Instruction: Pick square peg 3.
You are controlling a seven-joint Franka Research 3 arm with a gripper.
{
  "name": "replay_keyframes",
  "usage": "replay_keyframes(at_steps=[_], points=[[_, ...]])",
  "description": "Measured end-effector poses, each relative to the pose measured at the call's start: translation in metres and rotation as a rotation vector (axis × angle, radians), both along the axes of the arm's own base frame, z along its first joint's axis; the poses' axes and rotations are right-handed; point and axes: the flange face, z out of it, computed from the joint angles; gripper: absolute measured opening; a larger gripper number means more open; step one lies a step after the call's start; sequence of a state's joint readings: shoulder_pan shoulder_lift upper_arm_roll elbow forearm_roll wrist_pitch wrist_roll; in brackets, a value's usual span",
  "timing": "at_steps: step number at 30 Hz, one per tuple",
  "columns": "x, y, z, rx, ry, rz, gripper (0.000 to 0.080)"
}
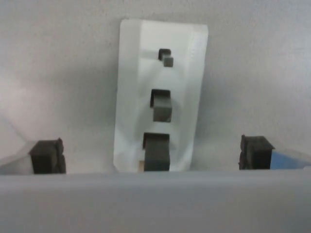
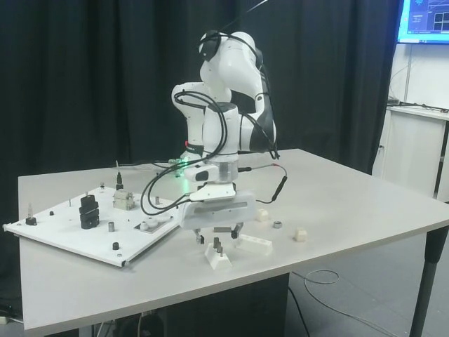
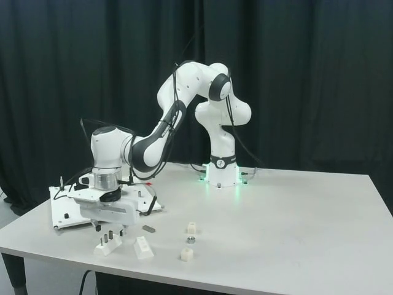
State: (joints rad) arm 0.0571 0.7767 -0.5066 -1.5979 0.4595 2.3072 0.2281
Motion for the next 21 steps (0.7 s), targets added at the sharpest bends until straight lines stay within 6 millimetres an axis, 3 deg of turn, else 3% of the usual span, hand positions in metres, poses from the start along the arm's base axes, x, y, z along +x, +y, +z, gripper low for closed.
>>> replay_keyframes(at_steps=[21], points=[[0.0055,-0.0039,-0.0029,0.023,0.040,0.009,0.0800]])
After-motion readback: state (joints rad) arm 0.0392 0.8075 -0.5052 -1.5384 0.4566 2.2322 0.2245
